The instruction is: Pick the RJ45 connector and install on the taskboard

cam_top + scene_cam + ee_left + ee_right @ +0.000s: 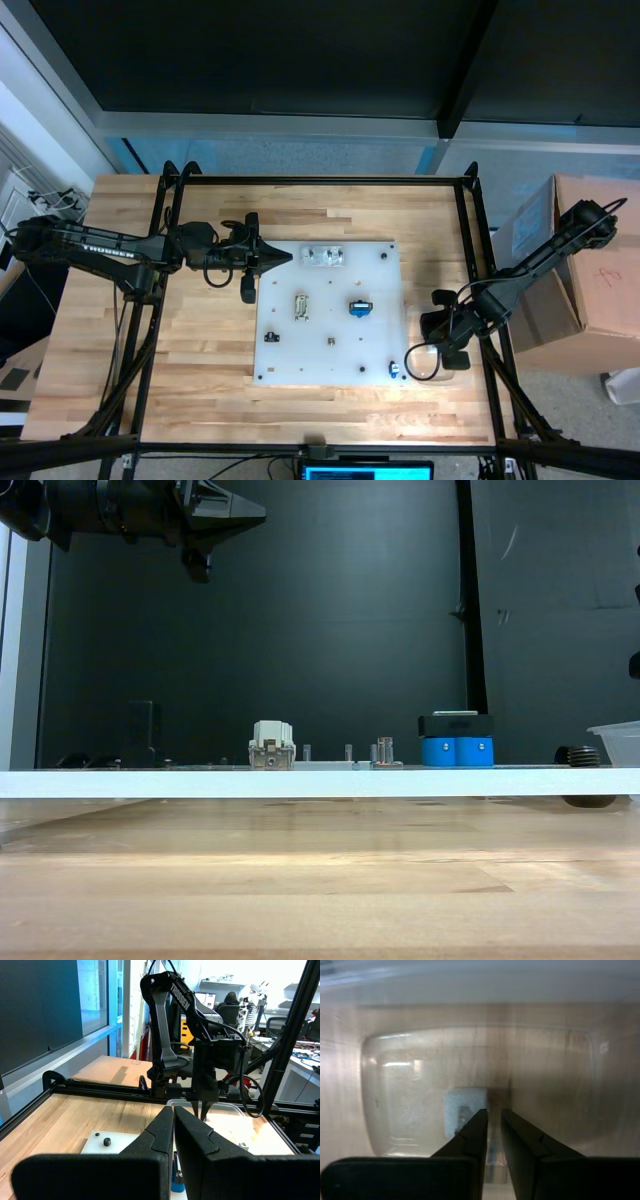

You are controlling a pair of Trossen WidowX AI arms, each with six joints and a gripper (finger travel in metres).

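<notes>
The white taskboard (330,350) lies mid-table. A small pale block, apparently the RJ45 connector (463,1106), sits on the floor of a clear plastic tray (370,1085) off the board's near right corner. My right gripper (492,1112) points down into that tray (424,363), right at the block. I cannot tell whether it holds the block. From the left wrist view the right gripper (201,1106) stands upright over the tray (230,1110). My left gripper (285,257) hovers high above the board's far left corner, shut and empty (173,1110).
On the board stand a blue part (360,308), a grey-white housing (300,307) and small posts. A black frame (320,181) rings the table. A cardboard box (590,290) sits beyond the right edge and a screen (365,470) at the near edge.
</notes>
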